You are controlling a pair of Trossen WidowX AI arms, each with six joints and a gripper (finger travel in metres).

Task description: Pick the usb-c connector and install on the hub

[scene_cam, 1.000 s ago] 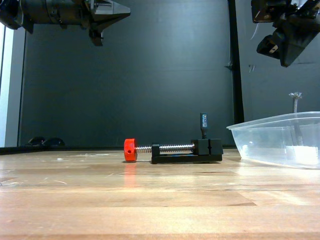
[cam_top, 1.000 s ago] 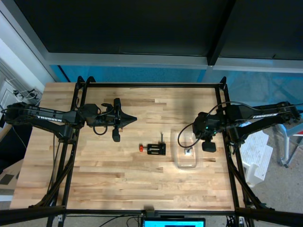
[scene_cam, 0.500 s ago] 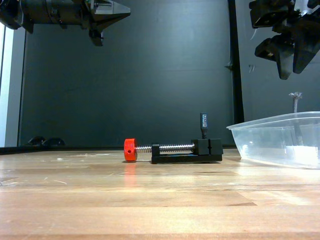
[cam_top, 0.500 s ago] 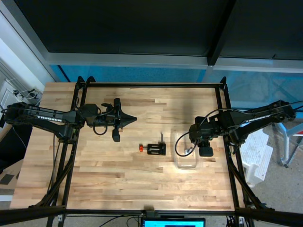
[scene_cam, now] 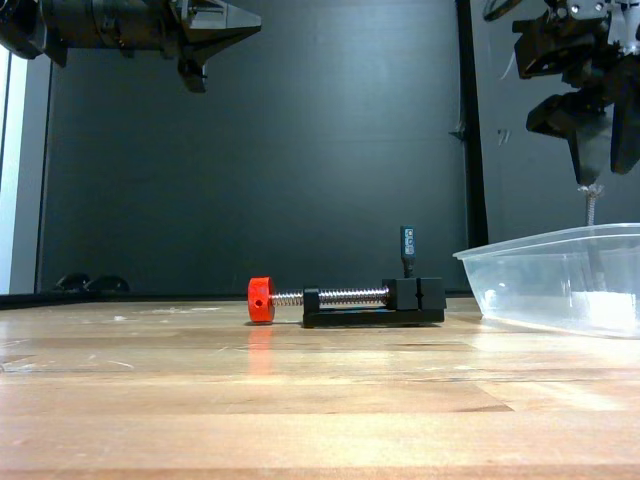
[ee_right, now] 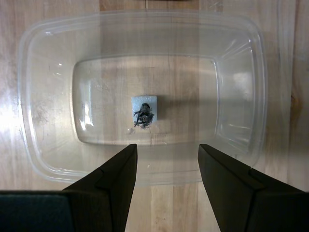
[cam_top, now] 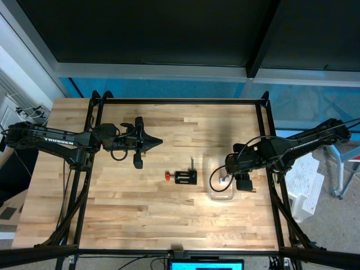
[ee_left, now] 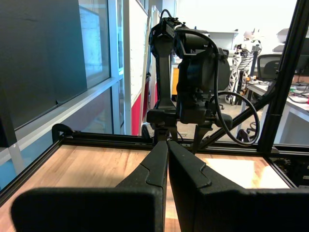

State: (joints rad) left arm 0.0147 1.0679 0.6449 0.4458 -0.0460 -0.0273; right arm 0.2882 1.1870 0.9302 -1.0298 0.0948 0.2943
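Because the right gripper [ee_right: 166,148] hangs directly above the clear tray [ee_right: 29,96] with its fingers spread apart and nothing between them, the right wrist view gives the governing relation. The usb-c connector [ee_right: 144,118], a tiny dark piece, lies on the small white square [ee_right: 145,102] at the middle of the tray floor, below the gripper. It sits off the gripper's midline, close to in line with the inner edge of one finger [ee_right: 116,174] and well away from the other. On this reading a straight descent would land that finger on the piece instead of straddling it, so a small sideways correction is called for first. The connector's long axis is too small to make out.

High view: the hub [cam_top: 185,178], with red-orange knob [cam_top: 167,176] and thin grey pin [cam_top: 192,163], lies on the table [cam_top: 112,191] near the clear tray, on its left-arm side, with its long axis running from arm to arm. Low view: the right gripper's fingertips are above the tray rim, not yet inside. The left gripper [cam_top: 153,142] is parked high over the table, well apart from the hub, with its fingers pressed together on nothing. The right arm is the nearer to the connector.
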